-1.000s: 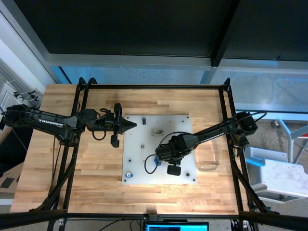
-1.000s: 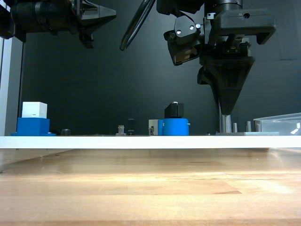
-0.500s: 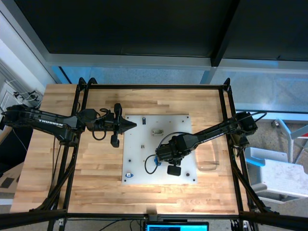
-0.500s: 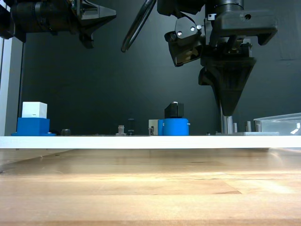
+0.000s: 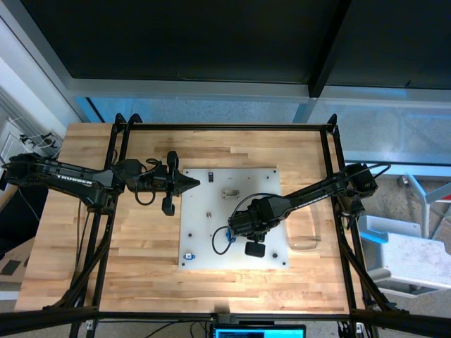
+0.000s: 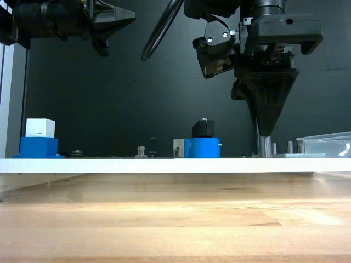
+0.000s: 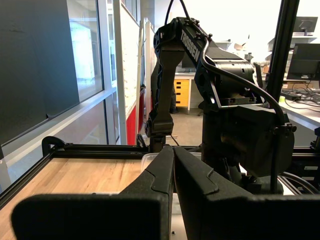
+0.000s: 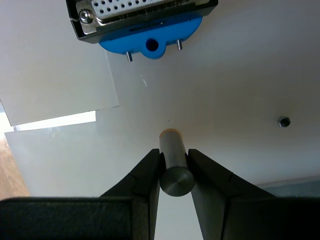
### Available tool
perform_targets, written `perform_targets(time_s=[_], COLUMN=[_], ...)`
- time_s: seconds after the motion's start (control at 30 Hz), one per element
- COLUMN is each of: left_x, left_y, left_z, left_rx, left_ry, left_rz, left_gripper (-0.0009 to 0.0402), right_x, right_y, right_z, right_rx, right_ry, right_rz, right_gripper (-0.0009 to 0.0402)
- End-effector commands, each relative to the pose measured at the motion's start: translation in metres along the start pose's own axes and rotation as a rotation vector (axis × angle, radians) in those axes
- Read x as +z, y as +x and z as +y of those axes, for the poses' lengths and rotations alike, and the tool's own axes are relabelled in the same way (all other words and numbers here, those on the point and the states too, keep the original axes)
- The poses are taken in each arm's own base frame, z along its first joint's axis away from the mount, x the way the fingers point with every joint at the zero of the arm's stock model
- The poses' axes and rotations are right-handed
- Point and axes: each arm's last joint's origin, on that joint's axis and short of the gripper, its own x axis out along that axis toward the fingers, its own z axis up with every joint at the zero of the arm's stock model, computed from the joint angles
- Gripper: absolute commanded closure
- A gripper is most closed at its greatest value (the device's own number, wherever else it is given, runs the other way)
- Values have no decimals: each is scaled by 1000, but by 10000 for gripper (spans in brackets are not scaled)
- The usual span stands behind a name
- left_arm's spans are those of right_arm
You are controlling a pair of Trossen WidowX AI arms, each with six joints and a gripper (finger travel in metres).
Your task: Pick the 16mm cylinder and place it in the taskboard
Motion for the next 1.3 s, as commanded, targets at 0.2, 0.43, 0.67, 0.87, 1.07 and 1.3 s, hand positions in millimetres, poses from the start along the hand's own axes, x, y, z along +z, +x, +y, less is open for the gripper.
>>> perform_targets(time_s=[0.2, 0.43, 0.67, 0.87, 1.07, 1.3], left_x=[0, 0, 0, 0, 0, 0], left_y=[0, 0, 0, 0, 0, 0], left_z=[0, 0, 0, 0, 0, 0], left_rx=[0, 0, 0, 0, 0, 0], left_ry=[0, 0, 0, 0, 0, 0], left_rz=[0, 0, 0, 0, 0, 0], left_gripper=[393, 393, 393, 393, 393, 393], right_x=[1, 0, -2, -2, -3, -3], right_y=[0, 2, 9, 12, 13, 13], right_z=[0, 0, -1, -1, -1, -1], right_rx=[3, 1, 6, 10, 10, 11], right_ry=[1, 0, 9, 9, 9, 16], right_rz=[-8, -3, -13, -22, -23, -23], right_gripper=[361, 361, 361, 361, 361, 361])
